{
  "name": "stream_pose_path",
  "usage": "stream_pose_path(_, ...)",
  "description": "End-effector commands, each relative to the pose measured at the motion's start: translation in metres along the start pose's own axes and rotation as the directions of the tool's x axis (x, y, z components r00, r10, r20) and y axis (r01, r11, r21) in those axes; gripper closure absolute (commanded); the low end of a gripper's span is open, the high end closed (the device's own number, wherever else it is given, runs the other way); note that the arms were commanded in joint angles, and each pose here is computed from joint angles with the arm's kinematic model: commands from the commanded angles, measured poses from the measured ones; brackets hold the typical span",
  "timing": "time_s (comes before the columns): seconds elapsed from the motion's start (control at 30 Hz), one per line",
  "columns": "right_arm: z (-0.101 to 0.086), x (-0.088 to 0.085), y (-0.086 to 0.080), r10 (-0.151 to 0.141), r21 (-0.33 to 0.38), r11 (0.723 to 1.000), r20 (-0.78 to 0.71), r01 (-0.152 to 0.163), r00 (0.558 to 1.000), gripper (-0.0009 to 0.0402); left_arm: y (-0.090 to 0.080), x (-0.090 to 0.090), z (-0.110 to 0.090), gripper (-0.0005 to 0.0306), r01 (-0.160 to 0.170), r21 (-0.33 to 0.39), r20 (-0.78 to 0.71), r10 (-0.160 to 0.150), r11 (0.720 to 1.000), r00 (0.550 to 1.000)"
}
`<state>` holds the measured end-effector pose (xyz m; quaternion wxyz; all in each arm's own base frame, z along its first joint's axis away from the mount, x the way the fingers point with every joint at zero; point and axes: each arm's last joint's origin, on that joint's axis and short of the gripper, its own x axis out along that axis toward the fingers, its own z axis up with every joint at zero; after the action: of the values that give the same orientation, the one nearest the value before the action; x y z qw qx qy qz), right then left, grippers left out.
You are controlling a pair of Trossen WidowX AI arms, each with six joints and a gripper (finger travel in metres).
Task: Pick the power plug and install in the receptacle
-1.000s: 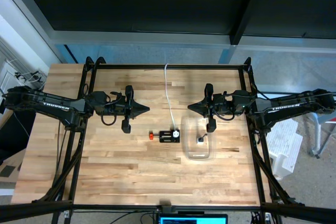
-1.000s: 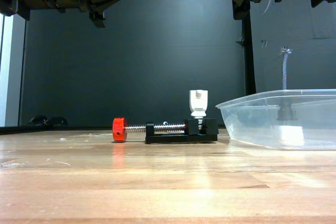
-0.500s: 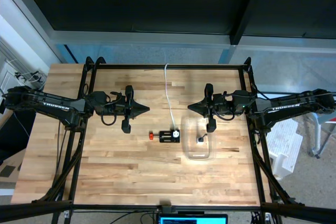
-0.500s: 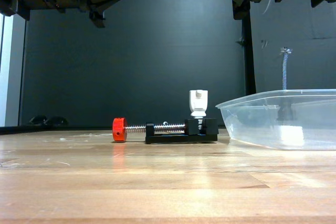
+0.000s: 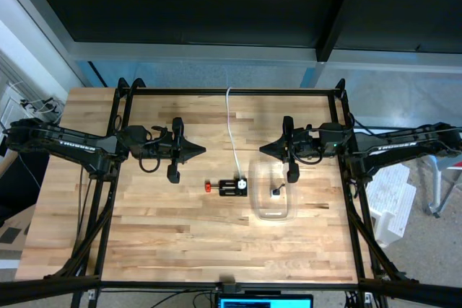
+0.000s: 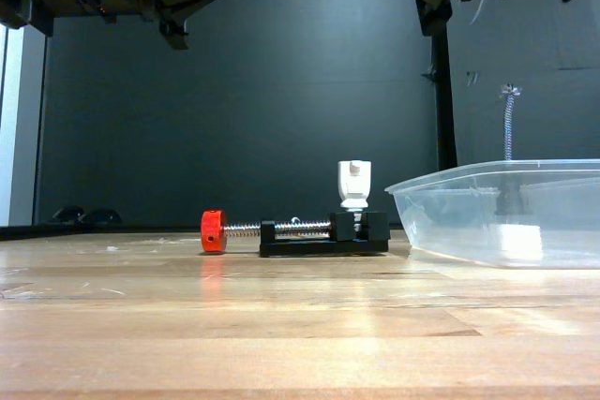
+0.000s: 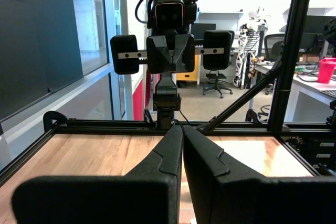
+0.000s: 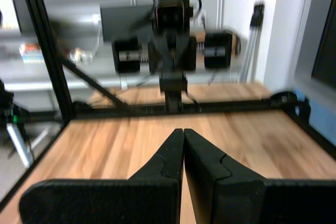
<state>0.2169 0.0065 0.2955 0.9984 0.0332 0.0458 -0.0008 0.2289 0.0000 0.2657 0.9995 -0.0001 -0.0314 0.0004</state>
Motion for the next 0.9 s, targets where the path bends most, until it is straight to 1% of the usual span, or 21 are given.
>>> stream_pose_path(0.03, 0.003, -0.009, 0.001, -0.006, -0.004, 1.0, -0.124, 0.006, 0.992, 0.0393, 0.0, 0.0, 0.0, 0.03, 0.0, 0.0, 0.0, 0.0, 1.0, 1.0)
stream_pose_path(0.13, 0.002, -0.016, 0.001, -0.015, -0.002, 1.0, -0.249, 0.015, 0.968, 0.0394, 0.0, 0.0, 0.0, 0.03, 0.0, 0.0, 0.0, 0.0, 1.0, 1.0)
stream_pose_path(0.17, 0.002, -0.019, 0.001, -0.023, 0.0, 1.0, -0.286, 0.024, 0.958, 0.0394, 0.0, 0.0, 0.0, 0.03, 0.0, 0.0, 0.0, 0.0, 1.0, 1.0)
stream_pose_path(0.2, 0.001, -0.021, 0.002, -0.038, -0.004, 0.999, -0.325, 0.039, 0.945, 0.0393, 0.0, 0.0, 0.0, 0.03, 0.0, 0.0, 0.0, 0.0, 1.0, 1.0)
stream_pose_path(0.37, -0.001, -0.032, 0.007, -0.072, -0.046, 0.997, -0.487, 0.057, 0.87, 0.0393, 0.0, 0.0, 0.0, 0.03, 0.0, 0.0, 0.0, 0.0, 1.0, 1.0)
stream_pose_path(0.47, -0.001, -0.04, 0.011, -0.057, -0.047, 0.998, -0.542, 0.037, 0.839, 0.0393, 0.0, 0.0, 0.0, 0.03, 0.0, 0.0, 0.0, 0.0, 1.0, 1.0)
stream_pose_path(0.5, -0.002, -0.043, 0.013, -0.053, -0.042, 0.999, -0.565, 0.035, 0.823, 0.0393, 0.0, 0.0, 0.0, 0.03, 0.0, 0.0, 0.0, 0.0, 1.0, 1.0)
stream_pose_path(0.63, -0.011, -0.051, 0.017, -0.043, -0.042, 0.999, -0.659, 0.021, 0.751, 0.0393, 0.0, 0.0, 0.0, 0.03, 0.0, 0.0, 0.0, 0.0, 1.0, 1.0)
stream_pose_path(0.73, -0.017, -0.055, 0.02, -0.041, -0.057, 0.998, -0.711, 0.001, 0.702, 0.0393, 0.0, 0.0, 0.0, 0.03, 0.0, 0.0, 0.0, 0.0, 1.0, 1.0)
stream_pose_path(0.9, -0.022, -0.052, 0.024, -0.035, -0.068, 0.997, -0.743, -0.024, 0.669, 0.0392, 0.0, 0.0, 0.0, 0.03, 0.0, 0.0, 0.0, 0.0, 1.0, 1.0)
